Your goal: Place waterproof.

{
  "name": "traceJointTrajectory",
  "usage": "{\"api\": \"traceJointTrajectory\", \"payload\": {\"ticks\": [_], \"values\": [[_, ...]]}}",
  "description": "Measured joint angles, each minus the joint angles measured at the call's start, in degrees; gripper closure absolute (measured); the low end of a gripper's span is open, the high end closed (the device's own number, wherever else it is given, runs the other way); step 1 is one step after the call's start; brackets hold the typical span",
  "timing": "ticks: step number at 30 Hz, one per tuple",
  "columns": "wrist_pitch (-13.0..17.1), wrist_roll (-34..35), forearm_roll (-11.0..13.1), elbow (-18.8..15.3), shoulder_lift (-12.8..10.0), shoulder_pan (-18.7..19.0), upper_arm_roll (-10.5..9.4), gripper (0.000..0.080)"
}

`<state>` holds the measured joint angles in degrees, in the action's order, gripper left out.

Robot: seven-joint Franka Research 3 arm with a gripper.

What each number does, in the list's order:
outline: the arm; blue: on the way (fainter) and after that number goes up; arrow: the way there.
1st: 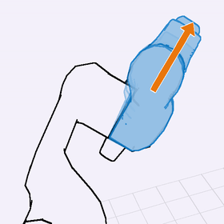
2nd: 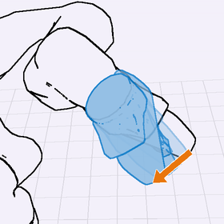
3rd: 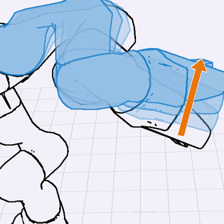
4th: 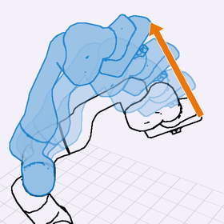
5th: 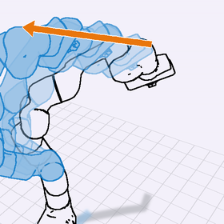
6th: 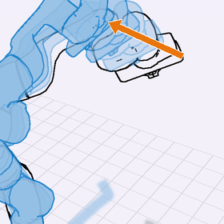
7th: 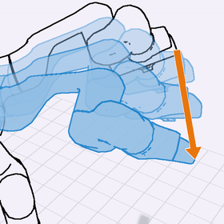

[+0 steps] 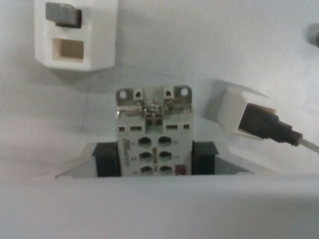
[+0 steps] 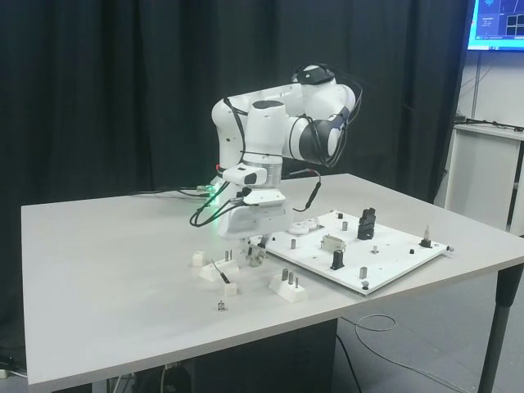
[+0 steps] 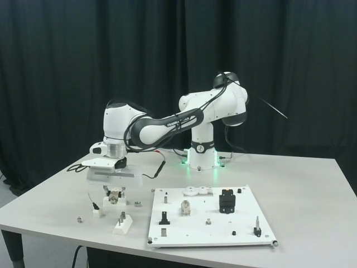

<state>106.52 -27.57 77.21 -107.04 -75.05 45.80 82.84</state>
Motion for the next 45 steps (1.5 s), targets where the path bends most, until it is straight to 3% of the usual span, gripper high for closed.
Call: {"api": "traceJointTrajectory", "payload": {"ticks": [9,22,32,45], "values": [[0.0,1.1,0.0,0.0,0.0,-0.1,0.00,0.0492],[0.0,8.9,0.0,0.1,0.0,-0.1,-0.01,0.0492],[0.1,17.8,0.0,0.0,0.0,-0.6,-0.01,0.0492],[2.2,35.9,1.5,-2.0,0.0,-1.2,-0.03,0.0493]]}}
